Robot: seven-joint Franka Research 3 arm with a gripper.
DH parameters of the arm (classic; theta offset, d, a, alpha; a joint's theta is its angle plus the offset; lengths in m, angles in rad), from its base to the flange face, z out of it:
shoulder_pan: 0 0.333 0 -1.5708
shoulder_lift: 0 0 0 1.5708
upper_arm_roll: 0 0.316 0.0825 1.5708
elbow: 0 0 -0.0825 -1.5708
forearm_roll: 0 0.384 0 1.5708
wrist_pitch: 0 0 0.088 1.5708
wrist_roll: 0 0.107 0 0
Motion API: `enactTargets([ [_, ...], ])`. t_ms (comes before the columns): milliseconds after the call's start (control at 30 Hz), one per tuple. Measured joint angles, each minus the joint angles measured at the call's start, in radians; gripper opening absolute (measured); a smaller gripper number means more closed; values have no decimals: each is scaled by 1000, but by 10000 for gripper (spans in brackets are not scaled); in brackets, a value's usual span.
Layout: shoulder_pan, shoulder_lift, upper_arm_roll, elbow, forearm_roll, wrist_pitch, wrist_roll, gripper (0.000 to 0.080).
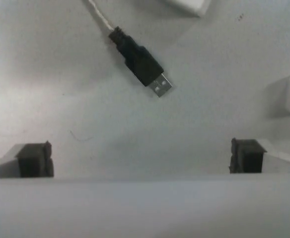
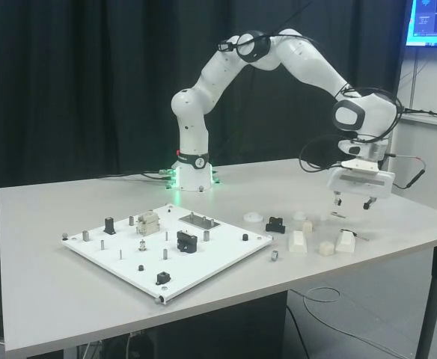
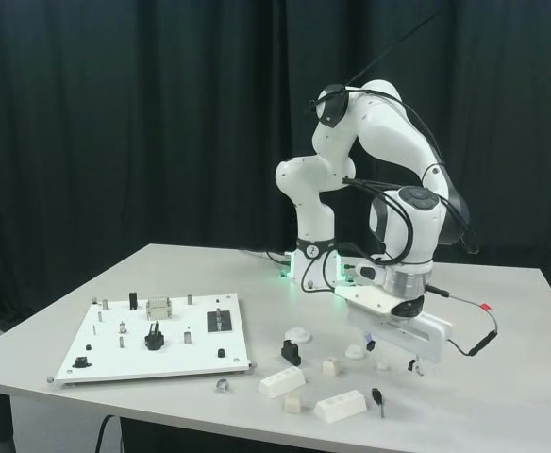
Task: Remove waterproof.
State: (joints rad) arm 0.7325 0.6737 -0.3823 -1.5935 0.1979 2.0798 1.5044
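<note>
Our pincer (image 1: pixel 140 157) hangs wide open above the grey tabletop (image 1: pixel 209 89), holding nothing. Below it lies a black USB plug (image 1: pixel 144 67) on a white cable (image 1: pixel 99 15). We cannot tell which piece is the waterproof.

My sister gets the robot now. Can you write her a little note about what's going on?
Gripper: open, holding nothing, hovering above the grey table near the loose white blocks, off to the side of the white board.
Below it: a black USB plug on a white cable lies flat on the table.
Board: its small parts are in place; I cannot tell which one is the waterproof piece.
Done: nothing removed that I can see.
Left: find that piece, grip it, take it off.
</note>
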Motion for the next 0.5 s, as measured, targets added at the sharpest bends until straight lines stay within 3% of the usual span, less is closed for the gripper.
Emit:
enactTargets([
  [33,0,0,0,1,-2,-2,1,792],
  [500,0,0,0,7,-24,-7,61,800],
])
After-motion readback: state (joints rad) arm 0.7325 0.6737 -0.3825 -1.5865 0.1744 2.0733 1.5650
